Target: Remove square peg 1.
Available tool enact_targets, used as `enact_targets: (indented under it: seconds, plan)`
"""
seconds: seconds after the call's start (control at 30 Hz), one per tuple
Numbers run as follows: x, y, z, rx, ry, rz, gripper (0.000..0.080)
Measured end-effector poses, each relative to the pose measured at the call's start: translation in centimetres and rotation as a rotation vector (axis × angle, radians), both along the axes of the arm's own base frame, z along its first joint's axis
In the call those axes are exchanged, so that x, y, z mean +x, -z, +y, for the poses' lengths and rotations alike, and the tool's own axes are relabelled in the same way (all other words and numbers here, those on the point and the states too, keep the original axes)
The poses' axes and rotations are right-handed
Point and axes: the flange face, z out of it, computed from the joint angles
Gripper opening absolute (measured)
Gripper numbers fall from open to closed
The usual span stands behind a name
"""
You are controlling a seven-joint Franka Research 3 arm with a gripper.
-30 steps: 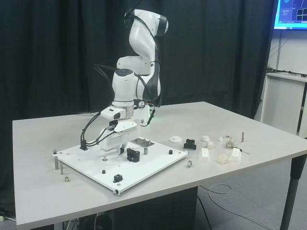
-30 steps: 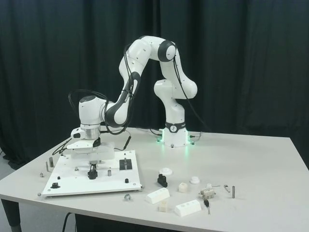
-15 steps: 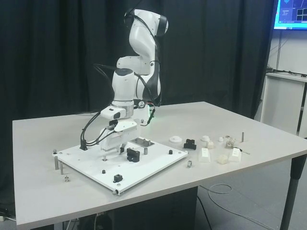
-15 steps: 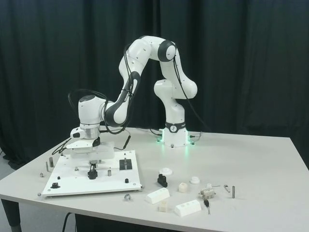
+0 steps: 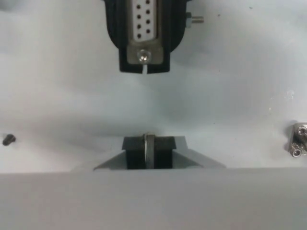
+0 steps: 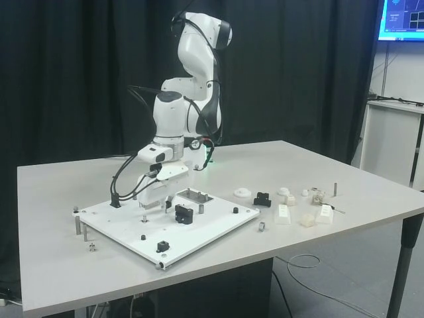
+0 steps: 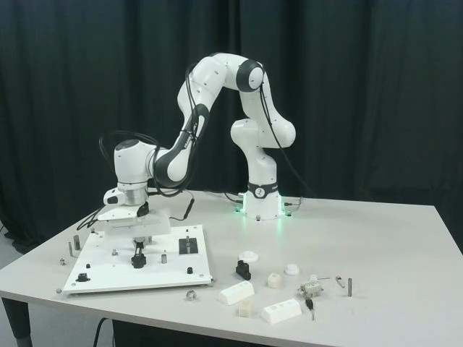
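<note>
Since the arm has risen from the white board point(image 6: 199, 228), the gripper point(image 5: 149, 152) fingers pinch a thin grey peg point(image 5: 149, 149), apparently extracted.

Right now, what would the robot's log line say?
gripper: shut on peg | peg: between fingers | place: over board | connector: on board, untouched

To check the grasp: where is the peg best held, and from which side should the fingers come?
Hold the peg at its upper end, coming from straight above, with one pad on each of two opposite flat faces. It is slim and straight, so flat faces give the firmest hold. The gripper is shut on it this way, over the board.
</note>
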Motion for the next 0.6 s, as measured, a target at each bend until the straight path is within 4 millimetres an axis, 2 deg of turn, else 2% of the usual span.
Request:
enact_targets:
  seconds: [0.6]
  plan:
    - [-0.02,-0.17,-0.04,0.000,0.013,0.000,0.0035]
